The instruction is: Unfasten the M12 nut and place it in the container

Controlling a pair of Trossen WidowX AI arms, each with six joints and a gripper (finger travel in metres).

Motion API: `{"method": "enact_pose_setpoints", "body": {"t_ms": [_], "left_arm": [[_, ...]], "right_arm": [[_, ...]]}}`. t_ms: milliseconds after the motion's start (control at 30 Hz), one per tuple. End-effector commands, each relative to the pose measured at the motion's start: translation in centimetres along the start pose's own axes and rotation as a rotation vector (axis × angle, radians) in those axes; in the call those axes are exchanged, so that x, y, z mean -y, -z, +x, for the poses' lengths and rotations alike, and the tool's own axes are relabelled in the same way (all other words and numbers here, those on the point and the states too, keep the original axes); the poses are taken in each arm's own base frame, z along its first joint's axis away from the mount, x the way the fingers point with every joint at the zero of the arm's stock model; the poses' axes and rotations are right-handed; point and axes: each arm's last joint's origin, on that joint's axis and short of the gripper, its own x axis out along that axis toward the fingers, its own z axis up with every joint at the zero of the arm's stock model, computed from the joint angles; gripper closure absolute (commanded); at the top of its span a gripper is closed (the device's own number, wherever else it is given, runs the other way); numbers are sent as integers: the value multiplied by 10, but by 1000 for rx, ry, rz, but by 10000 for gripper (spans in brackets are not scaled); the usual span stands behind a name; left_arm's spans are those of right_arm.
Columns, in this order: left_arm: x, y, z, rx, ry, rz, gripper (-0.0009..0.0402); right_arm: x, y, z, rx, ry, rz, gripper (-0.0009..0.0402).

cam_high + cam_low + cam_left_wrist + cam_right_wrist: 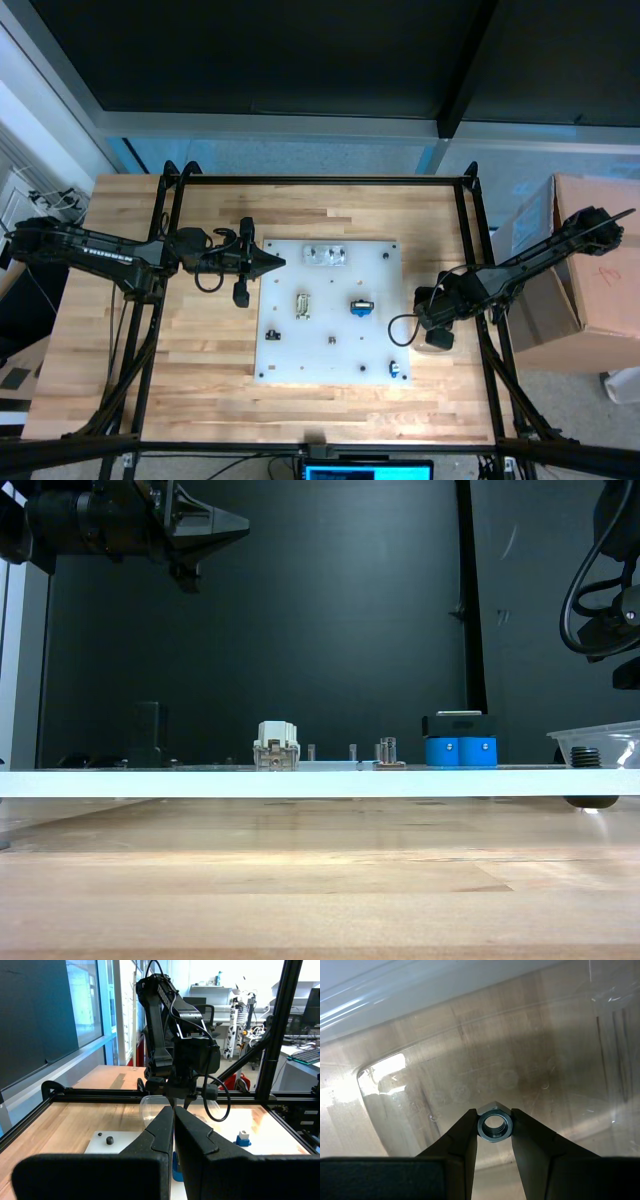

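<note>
Right wrist view: right gripper (pixel 494 1115) pinching the M12 nut (pixel 494 1126) over the clear container's (pixel 420 1050) floor.
The container sits just off the white board's (pixel 320 360) right edge; the board's ribbed stud (pixel 586 756) stands bare. Left gripper (pixel 278 262), its fingers (pixel 195 1135) pressed together, hovers over the board's left edge.

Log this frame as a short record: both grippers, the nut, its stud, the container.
right: right gripper above the clear container, shut on the M12 nut
nut: held between the fingertips, clear of its seat
stud: stud bare, ribs showing
left: left gripper shut, holding nothing, raised near the white board at its far left corner
</note>
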Motion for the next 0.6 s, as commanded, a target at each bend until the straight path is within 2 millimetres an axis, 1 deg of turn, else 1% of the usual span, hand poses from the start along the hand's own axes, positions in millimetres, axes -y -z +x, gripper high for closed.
{"method": "enact_pose_setpoints", "body": {"t_ms": [33, 100, 200, 267, 367, 467, 600], "left_arm": [[0, 0, 0, 0, 0, 0, 393], [0, 0, 0, 0, 0, 0, 393], [0, 0, 0, 0, 0, 0, 393], [0, 0, 0, 0, 0, 0, 393], [0, 0, 0, 0, 0, 0, 393], [0, 0, 0, 0, 0, 0, 393], [0, 0, 0, 0, 0, 0, 393]], "right_arm": [[0, 0, 0, 1, -1, -1, 243], [0, 0, 0, 2, 1, -1, 212], [0, 0, 0, 4, 3, 0, 175], [0, 0, 0, 4, 3, 0, 157], [-1, -1, -5, -2, 7, -7, 140], [-3, -6, -21, 9, -1, -28, 137], [-6, -14, -52, 56, -20, -54, 156]]}}
